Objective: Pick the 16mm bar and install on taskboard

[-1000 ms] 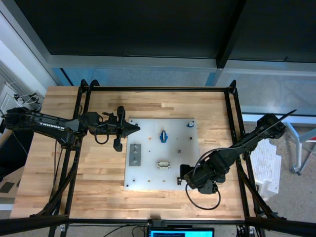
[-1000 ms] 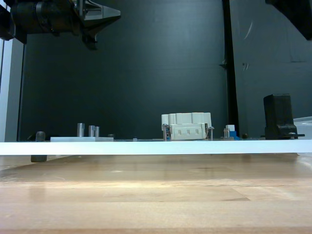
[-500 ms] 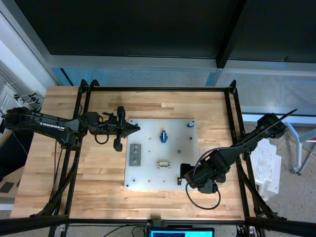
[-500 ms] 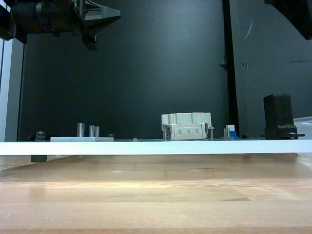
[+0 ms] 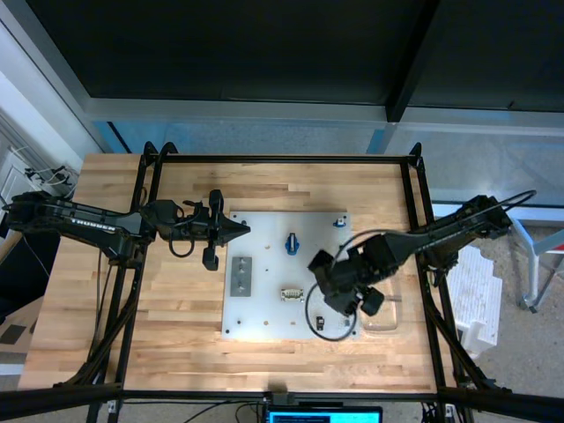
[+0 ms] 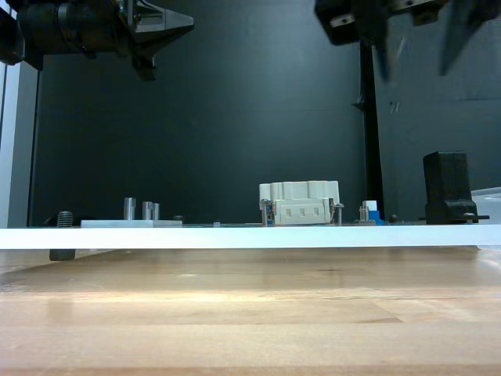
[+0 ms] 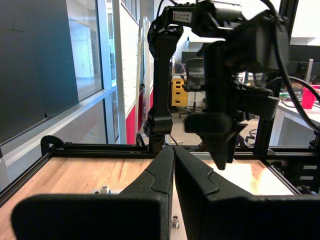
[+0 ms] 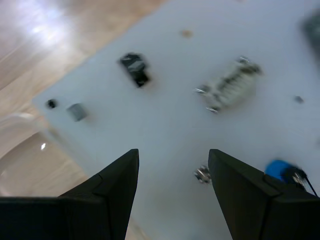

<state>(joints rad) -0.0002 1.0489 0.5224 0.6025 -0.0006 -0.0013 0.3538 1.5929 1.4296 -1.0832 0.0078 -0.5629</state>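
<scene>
16mm bar (image 8: 76, 111): we judge it the short grey rod at the taskboard's (image 5: 264, 310) near-right corner, ahead of the fingers and outside their gap | handling: likely light, stiff, slippery; pinch across its round sides | right gripper (image 8: 172, 151): fingers spread, empty, hovering over the board | left gripper (image 5: 244, 228): fingers pressed together, above the far-left edge.

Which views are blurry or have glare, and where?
Right wrist view: motion smear across the taskboard beyond the open right gripper, plus glare on the wooden table. Low view: the right gripper, high above the board, is streaked; the white connector is sharp. Left wrist view: backlit, so the shut left gripper, at the board's left edge, shows dark.
</scene>
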